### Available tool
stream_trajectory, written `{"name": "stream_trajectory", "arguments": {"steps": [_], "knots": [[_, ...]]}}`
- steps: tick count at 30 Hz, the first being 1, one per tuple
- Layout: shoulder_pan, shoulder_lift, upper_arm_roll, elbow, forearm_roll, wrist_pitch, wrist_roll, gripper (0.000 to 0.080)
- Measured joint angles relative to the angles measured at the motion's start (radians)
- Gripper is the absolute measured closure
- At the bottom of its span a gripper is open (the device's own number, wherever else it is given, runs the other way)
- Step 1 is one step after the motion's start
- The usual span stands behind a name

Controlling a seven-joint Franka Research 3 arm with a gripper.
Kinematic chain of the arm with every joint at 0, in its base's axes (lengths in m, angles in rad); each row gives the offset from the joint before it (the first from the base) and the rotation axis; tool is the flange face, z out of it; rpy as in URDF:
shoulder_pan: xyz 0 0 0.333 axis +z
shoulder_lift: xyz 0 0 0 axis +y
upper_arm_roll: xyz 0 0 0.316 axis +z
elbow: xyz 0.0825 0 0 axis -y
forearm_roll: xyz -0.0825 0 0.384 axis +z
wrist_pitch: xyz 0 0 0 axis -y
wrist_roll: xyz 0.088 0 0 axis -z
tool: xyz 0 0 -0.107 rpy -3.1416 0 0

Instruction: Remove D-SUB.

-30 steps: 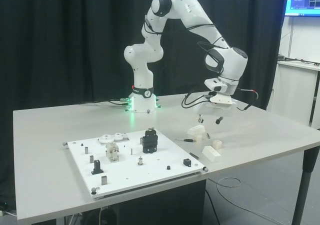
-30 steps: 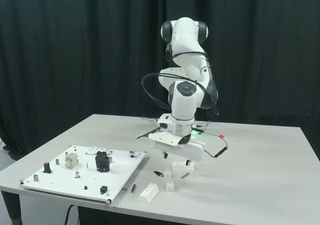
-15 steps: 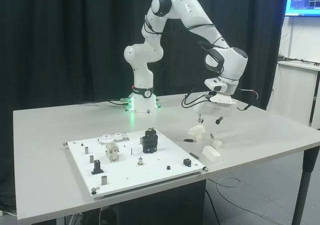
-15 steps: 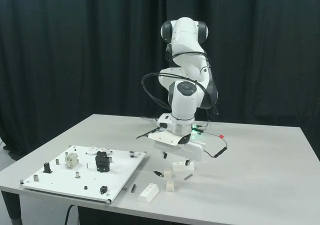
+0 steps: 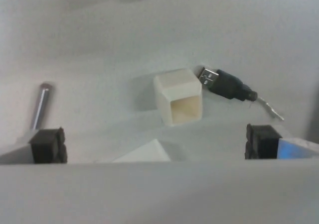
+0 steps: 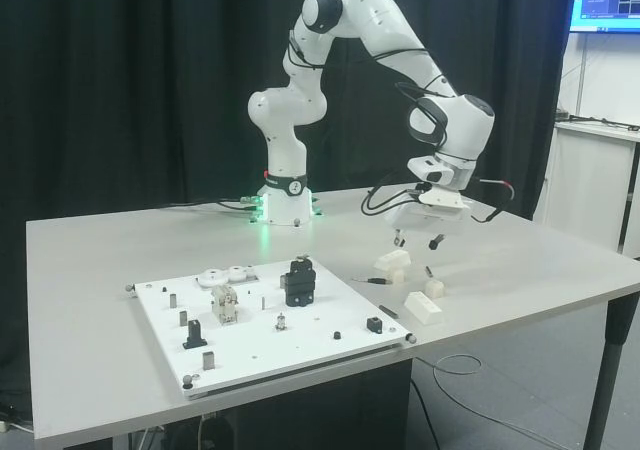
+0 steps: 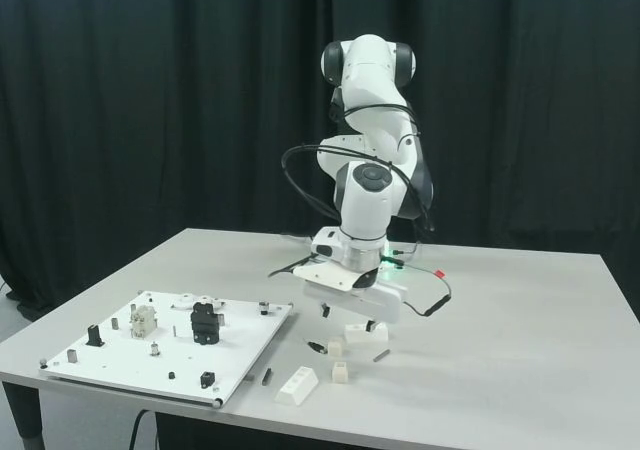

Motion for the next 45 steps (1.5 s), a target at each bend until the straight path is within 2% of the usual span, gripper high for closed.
{"name": "stream_trajectory", "arguments": {"steps": [20,34,45], "knots": [[-0.016,-0.006,-0.001,0.0,-0.019,0.006,0.0,0.0003],[-0.052,-0.033,-0.001,0.0,-0.119,0.018,0.024,0.0003],[-0.125,-0.067,-0.001,0.0,-0.157,0.018,-0.029,0.0003]]}}
